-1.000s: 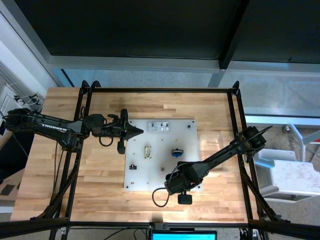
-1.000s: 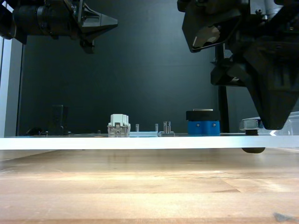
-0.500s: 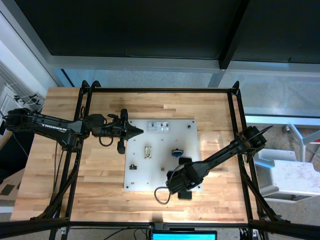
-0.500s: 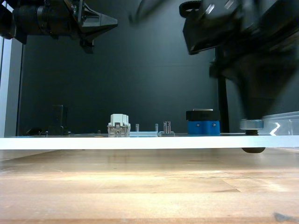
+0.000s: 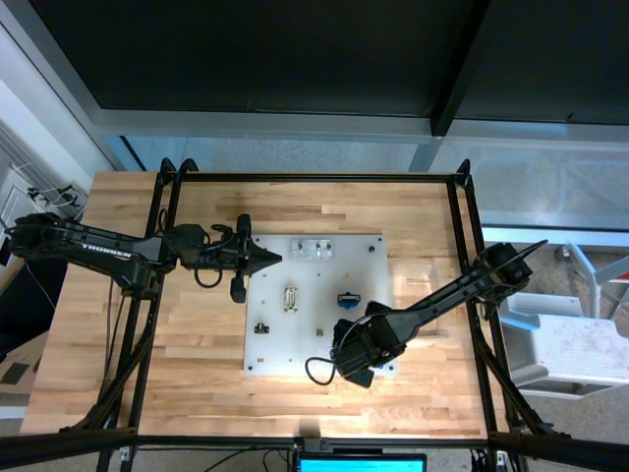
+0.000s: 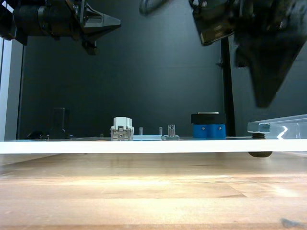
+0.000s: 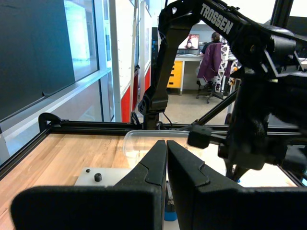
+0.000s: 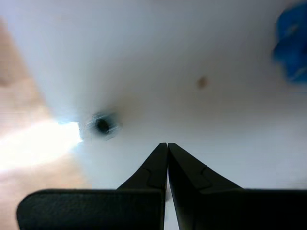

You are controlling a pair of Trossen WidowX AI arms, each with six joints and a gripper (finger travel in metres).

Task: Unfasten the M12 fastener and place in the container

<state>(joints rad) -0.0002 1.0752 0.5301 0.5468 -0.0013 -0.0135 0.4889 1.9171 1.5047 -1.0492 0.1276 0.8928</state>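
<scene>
1. Right gripper (image 6: 261,101): over the near right corner of the white board (image 5: 285,349), tip pointing down. It is raised above the M12 fastener (image 6: 258,127) with open air between them. The fingers are pressed together along their whole inner edges and grip nothing.

2. M12 fastener: silver nut seated on its black stud (image 6: 260,136), close to the board's near right edge. The right wrist view shows it as a blurred dark ringed spot just inside the board's edge, off to one side of the fingertips and untouched. In the high view the right arm hides it.

3. Container (image 5: 413,273): clear tray on the wooden table (image 5: 206,344), just beside the board's right edge. The right arm crosses above its near side.

4. Left gripper (image 5: 273,258): held high and level at the board's far left edge, pointing inward. Its fingers are closed against each other and hold nothing. It is well apart from the fastener.

5. Blue-and-black part (image 6: 208,127): mid-board, with bare board between it and the stud. White connector (image 6: 122,129): further left.
</scene>
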